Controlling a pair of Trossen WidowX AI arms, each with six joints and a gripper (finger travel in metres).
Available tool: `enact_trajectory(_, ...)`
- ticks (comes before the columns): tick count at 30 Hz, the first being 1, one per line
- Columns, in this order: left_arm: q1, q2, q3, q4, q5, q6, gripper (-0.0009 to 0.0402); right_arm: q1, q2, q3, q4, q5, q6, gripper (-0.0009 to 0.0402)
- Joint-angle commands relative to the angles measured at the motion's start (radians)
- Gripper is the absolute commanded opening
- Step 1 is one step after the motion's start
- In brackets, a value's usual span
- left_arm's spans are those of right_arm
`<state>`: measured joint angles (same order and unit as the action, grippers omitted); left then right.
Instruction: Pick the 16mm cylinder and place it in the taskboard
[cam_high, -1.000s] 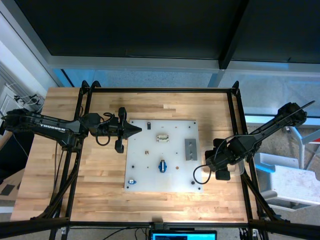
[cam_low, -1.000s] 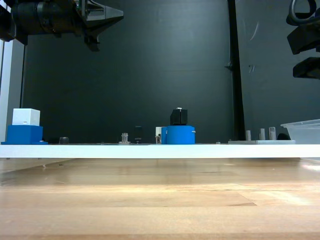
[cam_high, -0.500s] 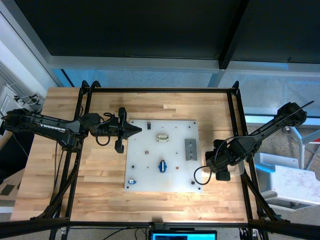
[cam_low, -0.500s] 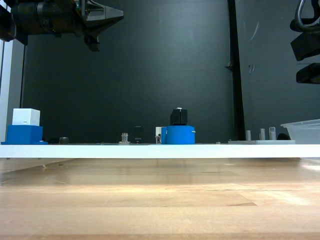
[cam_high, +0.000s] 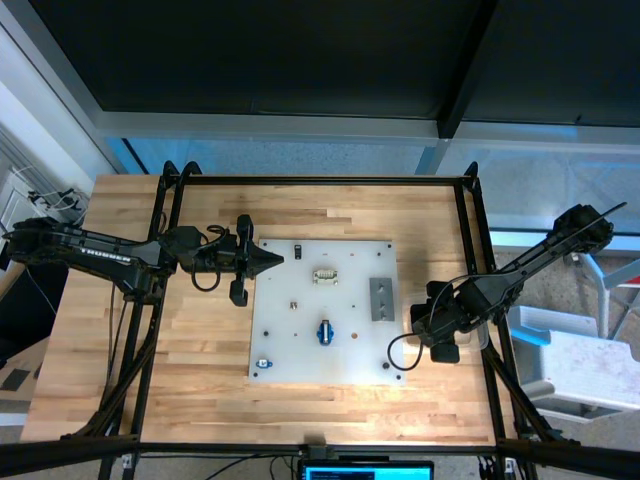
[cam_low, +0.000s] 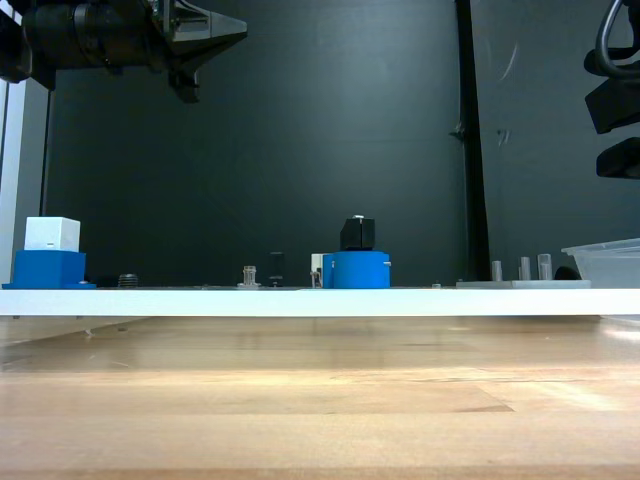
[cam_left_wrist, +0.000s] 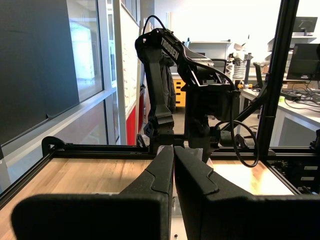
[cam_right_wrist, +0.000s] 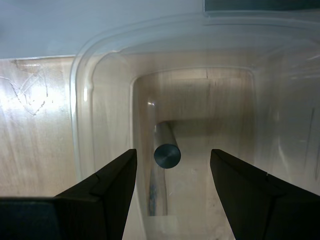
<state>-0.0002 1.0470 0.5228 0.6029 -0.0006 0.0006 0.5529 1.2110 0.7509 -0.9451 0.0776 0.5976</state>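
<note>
Right gripper (cam_high: 438, 326): lower than a second ago in the low view and dropped a little further in the last half second. It hangs at 3 o'clock of the board, over the bin, with its jaws wide apart and holding nothing.

Tiny dark grey 16mm cylinder (cam_right_wrist: 167, 155): inside the clear plastic bin (cam_right_wrist: 80, 100), round end face towards the right wrist camera. It sits between the two black fingers (cam_right_wrist: 112, 175) and clear of both.

Left gripper (cam_high: 268, 257): unmoved, held high over the board's edge at about 10 o'clock from its centre. Its jaws are pressed together and empty.

Flat white square taskboard (cam_high: 300, 345): on the pale wooden table (cam_high: 200, 340). It carries a blue fitting (cam_high: 325, 332) at 6 o'clock of centre, a grey rectangular block (cam_high: 380, 298) at 3 o'clock and a beige connector (cam_high: 324, 274) at 12 o'clock.
</note>
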Motion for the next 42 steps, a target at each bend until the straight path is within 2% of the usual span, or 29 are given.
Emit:
enact_trajectory(1,0.000,0.000,0.000,0.000,0.000,0.000,0.0000,0.002,0.009,-0.002,0.008,0.000,-0.001,0.0204)
enact_trajectory(25,0.000,0.000,0.000,0.000,0.000,0.000,0.0000,0.009,0.031,-0.032,0.074,-0.001,0.002,0.0204)
enact_trajectory(29,0.000,0.000,0.000,0.000,0.000,0.000,0.0000,0.010,0.031,-0.052,0.093,-0.019,0.008,0.0204)
enact_trajectory(42,0.000,0.000,0.000,0.000,0.000,0.000,0.0000,0.010,0.031,-0.059,0.097,-0.018,0.008,0.0200)
